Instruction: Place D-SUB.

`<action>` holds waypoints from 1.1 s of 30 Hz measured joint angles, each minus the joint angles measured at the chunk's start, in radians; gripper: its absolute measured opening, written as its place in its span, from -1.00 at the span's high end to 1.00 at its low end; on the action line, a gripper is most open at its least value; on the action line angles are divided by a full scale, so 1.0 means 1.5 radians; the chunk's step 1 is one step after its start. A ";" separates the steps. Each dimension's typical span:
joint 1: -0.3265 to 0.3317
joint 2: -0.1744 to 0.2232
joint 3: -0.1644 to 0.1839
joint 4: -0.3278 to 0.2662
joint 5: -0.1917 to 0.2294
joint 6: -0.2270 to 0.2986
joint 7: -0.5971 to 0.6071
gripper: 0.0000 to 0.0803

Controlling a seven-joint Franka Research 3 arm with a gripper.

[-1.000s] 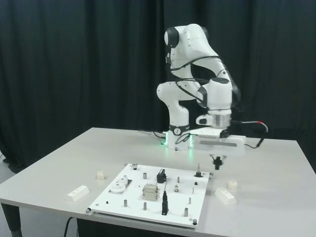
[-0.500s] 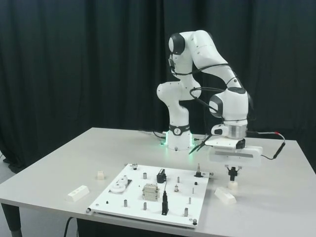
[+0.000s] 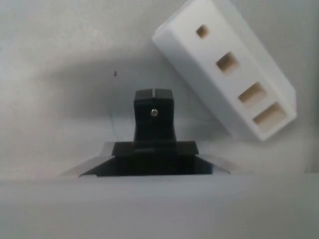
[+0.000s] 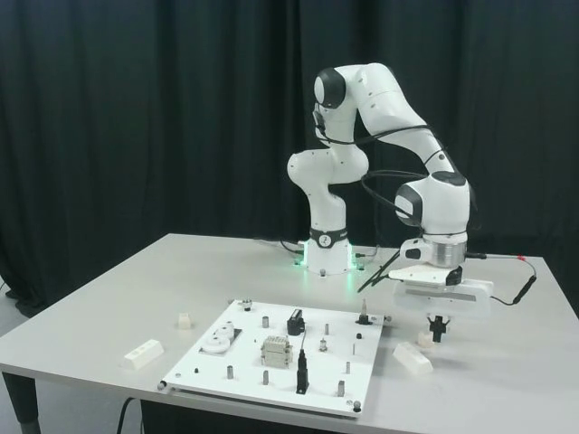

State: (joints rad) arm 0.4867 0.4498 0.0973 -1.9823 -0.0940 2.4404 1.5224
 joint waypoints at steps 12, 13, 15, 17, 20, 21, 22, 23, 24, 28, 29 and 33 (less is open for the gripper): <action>0.015 0.017 -0.003 0.015 0.000 -0.007 0.026 0.62; 0.015 0.018 -0.003 0.016 0.000 -0.009 0.027 0.62; 0.016 0.020 -0.003 0.019 0.000 -0.012 0.028 -0.43; 0.016 0.021 -0.003 0.021 0.000 -0.013 0.030 -0.43; 0.016 0.021 -0.003 0.022 0.000 -0.015 0.032 -0.43; 0.016 0.021 -0.004 0.023 0.000 -0.017 0.032 -0.84; 0.016 0.021 -0.004 0.023 0.000 -0.019 0.032 -0.84; 0.016 0.021 -0.004 0.024 0.000 -0.021 0.032 -0.84; 0.016 0.021 -0.004 0.025 0.000 -0.022 0.033 -0.84; 0.016 0.021 -0.005 0.030 0.000 -0.029 0.033 -0.97; 0.017 0.021 -0.006 0.031 0.000 -0.031 0.033 -0.97; 0.020 0.021 -0.010 0.035 0.000 -0.037 0.033 -0.99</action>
